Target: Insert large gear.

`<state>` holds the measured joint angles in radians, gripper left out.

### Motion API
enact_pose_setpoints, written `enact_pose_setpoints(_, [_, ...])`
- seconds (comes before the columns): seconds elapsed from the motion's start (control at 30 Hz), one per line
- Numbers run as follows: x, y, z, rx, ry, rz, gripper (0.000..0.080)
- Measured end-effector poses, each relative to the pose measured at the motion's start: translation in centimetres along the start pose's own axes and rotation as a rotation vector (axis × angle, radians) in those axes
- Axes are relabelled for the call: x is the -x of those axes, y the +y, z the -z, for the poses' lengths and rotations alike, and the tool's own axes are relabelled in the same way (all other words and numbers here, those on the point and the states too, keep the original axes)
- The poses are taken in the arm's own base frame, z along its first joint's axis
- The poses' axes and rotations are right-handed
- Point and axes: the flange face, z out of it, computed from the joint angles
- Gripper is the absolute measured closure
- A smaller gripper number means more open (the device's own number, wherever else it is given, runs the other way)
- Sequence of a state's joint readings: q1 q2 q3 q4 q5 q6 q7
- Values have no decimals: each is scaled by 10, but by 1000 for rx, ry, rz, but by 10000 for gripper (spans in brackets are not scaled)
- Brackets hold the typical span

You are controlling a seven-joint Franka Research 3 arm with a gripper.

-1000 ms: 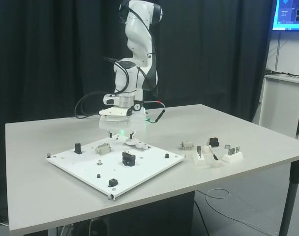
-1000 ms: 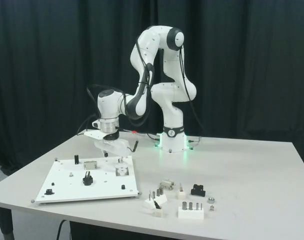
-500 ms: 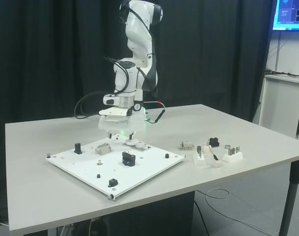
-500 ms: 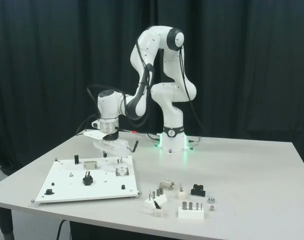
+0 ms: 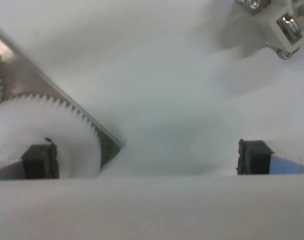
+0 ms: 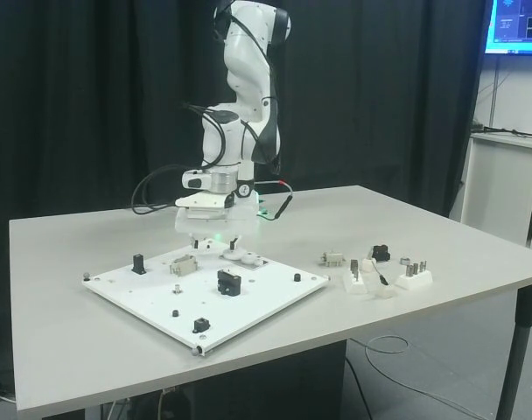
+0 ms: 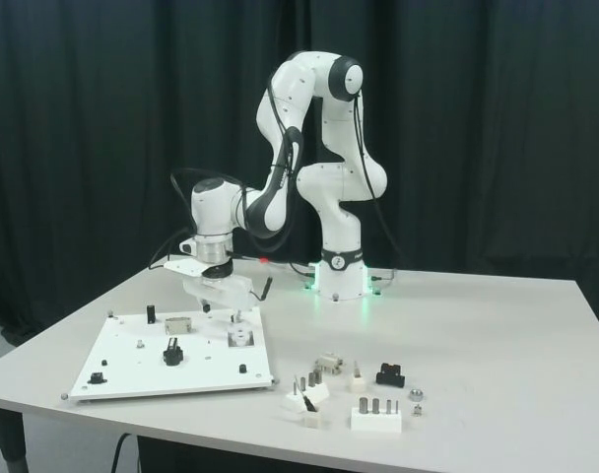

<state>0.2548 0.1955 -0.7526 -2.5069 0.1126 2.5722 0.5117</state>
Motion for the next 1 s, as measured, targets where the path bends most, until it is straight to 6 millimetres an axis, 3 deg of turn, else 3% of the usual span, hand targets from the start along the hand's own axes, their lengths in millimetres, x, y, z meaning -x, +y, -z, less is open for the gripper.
enact_pose_setpoints(1.0, [0, 2, -2, -15, -19, 20, 3])
